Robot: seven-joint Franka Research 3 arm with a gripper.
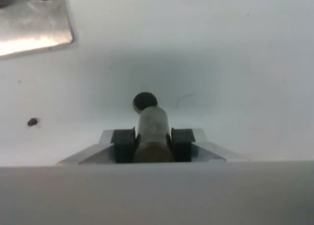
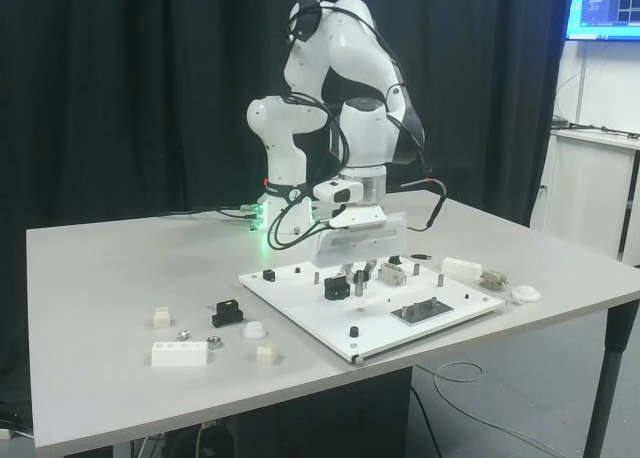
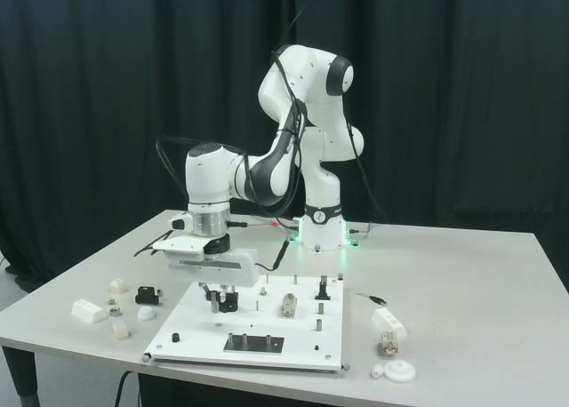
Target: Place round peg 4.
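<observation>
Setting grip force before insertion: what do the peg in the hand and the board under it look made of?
Round peg: probably metal, a dull grey brushed cylinder with a soft sheen. Board: smooth matte white, likely plastic or painted plate; the views leave that open. The hand is shut on the peg.

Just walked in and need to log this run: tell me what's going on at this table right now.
The white Franka arm is bent low over the white board on the grey table. Its gripper is shut on a round peg, held upright just above a dark hole in the board. The peg is not yet seated. Loose small parts lie on the table beside the board, untouched.
</observation>
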